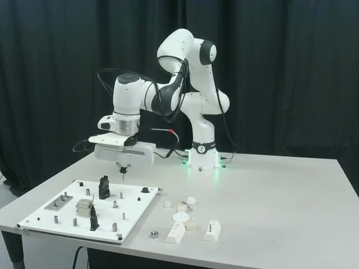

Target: Insert round peg 1.

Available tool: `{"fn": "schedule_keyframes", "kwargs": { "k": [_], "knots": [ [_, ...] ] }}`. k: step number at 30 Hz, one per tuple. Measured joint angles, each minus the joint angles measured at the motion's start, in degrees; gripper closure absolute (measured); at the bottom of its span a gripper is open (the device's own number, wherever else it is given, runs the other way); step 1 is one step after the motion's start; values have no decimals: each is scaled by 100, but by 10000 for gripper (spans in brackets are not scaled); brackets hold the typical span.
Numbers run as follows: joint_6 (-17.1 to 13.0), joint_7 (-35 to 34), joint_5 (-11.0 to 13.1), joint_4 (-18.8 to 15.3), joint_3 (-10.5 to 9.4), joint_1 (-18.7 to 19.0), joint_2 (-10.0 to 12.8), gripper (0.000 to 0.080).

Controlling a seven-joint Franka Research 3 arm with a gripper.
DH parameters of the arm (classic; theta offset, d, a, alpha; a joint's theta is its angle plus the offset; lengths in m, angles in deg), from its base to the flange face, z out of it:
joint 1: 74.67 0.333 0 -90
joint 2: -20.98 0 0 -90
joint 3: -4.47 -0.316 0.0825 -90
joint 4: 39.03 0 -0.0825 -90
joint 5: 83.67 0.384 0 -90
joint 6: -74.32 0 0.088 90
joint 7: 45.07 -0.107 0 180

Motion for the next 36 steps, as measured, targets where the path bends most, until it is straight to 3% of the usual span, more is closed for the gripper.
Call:
{"fn": "schedule_keyframes", "kwargs": {
  "k": [9,17,36],
  "knots": [
    [-159,256,248,-264,23,-81,-114,788],
    [-529,486,583,-629,115,-96,-139,788],
    [-2121,743,1296,-1715,213,-86,-166,788]
  ]
}}
